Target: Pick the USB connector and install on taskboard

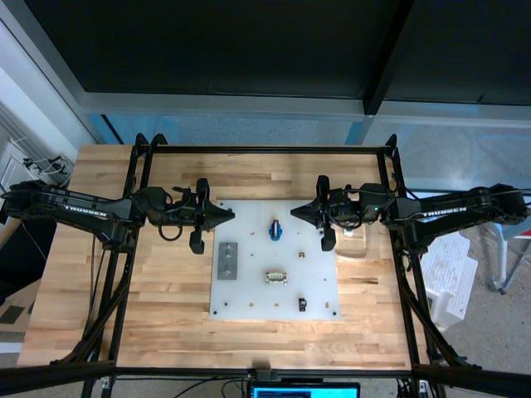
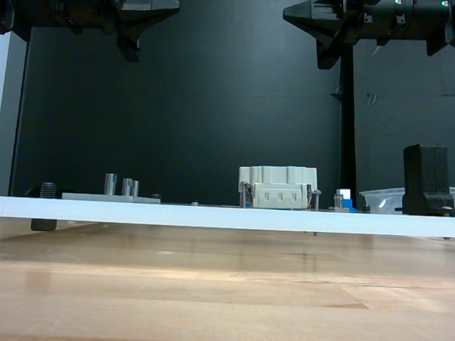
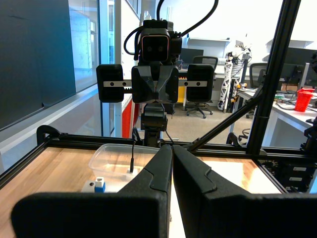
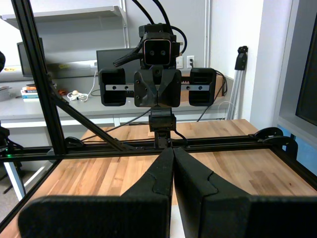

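The taskboard (image 1: 249, 298) is a white square lying mid-table, carrying a grey block (image 1: 227, 259), a blue knob (image 1: 275, 230), a metal multi-pin socket (image 1: 276, 278) and a small black port (image 1: 303, 304). In the low view the port (image 2: 425, 181) stands at the board's right. A thin dark piece (image 3: 132, 161) stands in the clear tray (image 3: 111, 158); I cannot tell whether it is the USB connector. My left gripper (image 1: 231, 214) hovers shut over the board's far left corner. My right gripper (image 1: 294, 211) hovers shut over the far right part, facing it. Both are high above the board and hold nothing.
The clear tray (image 1: 353, 246) sits just off the board's right edge, under the right arm. A black frame (image 1: 265, 151) surrounds the wooden table. A small blue and white piece (image 3: 99, 185) stands by the tray. A screen (image 1: 304, 390) sits at the near edge.
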You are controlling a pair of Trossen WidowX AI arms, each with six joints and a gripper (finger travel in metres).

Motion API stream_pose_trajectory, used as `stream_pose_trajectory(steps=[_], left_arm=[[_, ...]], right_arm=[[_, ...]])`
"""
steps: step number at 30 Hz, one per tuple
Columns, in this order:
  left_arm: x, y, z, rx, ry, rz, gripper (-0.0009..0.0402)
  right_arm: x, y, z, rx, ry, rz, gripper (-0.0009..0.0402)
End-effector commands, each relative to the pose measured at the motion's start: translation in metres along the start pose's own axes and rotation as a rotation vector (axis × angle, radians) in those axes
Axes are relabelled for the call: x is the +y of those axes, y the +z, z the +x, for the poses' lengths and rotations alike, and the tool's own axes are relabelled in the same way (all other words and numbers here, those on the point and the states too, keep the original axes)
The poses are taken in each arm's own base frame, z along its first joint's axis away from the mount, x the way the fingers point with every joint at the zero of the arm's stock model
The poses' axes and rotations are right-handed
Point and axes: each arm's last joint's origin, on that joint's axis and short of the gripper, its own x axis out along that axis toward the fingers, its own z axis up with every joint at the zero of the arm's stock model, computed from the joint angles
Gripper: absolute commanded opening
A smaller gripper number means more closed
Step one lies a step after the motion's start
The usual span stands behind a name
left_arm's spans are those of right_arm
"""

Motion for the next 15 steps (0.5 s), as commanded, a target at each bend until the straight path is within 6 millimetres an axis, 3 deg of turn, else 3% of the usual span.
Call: stream_pose_trajectory(steps=[1,10,15], left_arm=[[0.0000,0.0001,0.0001,0.000,0.000,0.000,0.0000],[0.0001,0.0001,0.0001,0.000,0.000,0.000,0.0000],[0.0000,0.0001,0.0001,0.000,0.000,0.000,0.0000]], right_arm=[[-0.0002,-0.0050,-0.0001,0.051,-0.003,0.001,0.0000],[-0.0001,-0.0051,-0.0003,0.055,-0.002,0.002,0.0000],[0.0002,0.0005,-0.0100,0.104,-0.008,0.003,0.0000]])
